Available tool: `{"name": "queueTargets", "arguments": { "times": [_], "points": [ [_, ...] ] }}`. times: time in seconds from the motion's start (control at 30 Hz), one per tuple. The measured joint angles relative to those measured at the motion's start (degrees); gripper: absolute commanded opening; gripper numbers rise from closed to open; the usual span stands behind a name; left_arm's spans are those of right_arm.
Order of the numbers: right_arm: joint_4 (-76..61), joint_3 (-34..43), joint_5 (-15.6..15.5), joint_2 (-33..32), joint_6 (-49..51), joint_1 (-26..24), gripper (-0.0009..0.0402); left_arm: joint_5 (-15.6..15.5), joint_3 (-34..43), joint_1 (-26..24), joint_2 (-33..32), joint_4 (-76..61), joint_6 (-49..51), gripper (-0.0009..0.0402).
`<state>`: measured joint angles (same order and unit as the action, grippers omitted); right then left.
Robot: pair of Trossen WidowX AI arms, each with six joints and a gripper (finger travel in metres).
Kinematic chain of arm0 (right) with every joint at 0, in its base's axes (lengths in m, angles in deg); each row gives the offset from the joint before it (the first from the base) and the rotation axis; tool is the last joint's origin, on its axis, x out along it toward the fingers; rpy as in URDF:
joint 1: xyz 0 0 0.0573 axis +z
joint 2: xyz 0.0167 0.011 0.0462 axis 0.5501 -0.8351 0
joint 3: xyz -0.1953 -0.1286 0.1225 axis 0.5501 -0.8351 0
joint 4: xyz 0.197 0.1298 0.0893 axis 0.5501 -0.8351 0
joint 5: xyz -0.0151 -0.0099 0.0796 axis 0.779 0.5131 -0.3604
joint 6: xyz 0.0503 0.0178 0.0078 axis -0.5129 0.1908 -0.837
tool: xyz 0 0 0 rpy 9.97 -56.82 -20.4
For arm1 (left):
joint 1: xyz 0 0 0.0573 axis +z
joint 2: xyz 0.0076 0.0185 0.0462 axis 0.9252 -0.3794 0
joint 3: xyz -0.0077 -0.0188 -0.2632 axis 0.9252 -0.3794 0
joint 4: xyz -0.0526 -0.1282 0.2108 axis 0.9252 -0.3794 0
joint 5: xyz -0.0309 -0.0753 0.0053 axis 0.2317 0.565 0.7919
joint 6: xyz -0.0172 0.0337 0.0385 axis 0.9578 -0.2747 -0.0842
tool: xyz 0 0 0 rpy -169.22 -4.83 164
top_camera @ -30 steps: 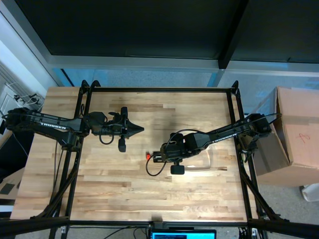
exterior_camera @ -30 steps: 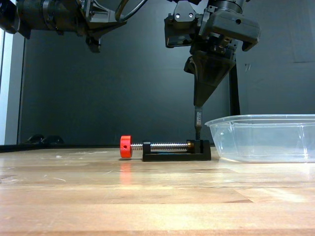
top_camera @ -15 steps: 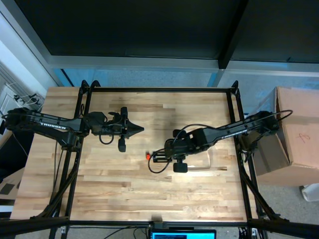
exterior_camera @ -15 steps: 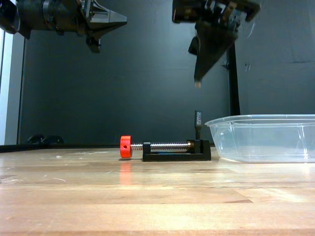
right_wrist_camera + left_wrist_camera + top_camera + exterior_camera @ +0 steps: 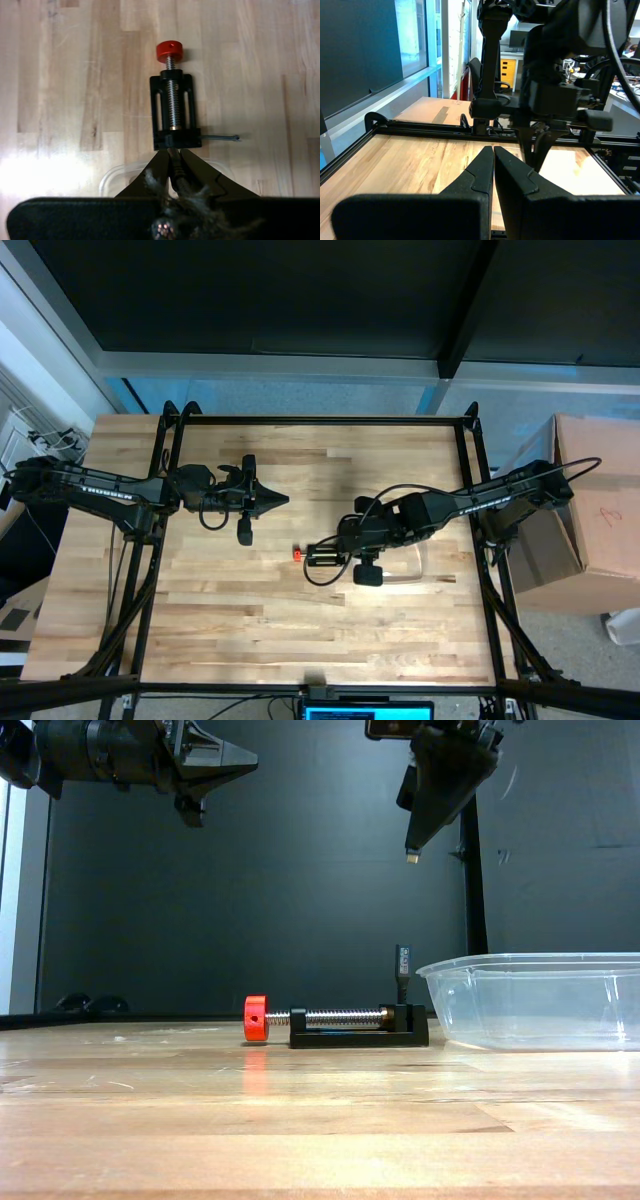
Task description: Remove the USB-C connector from the USB-C receptacle and place in the container
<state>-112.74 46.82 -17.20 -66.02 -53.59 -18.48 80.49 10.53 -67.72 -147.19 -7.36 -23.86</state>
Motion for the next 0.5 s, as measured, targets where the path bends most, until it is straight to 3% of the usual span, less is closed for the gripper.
{"name": "queueTargets", "arguments": {
  "times": [0.33, 0.5],
  "points": [
    [-4.2, -0.1, -0.1, 0.4, 2.1, 6.8, 0.0000, 0.0, 0.0, 0.0, 0.0, 0.1, 0.0, 0.0000],
    [-8.0, -0.3, -0.1, 0.5, -2.5, 10.2, 0.0000, 0.0, 0.0, 0.0, 0.0, 0.1, 0.0, 0.0000]
  ]
}}
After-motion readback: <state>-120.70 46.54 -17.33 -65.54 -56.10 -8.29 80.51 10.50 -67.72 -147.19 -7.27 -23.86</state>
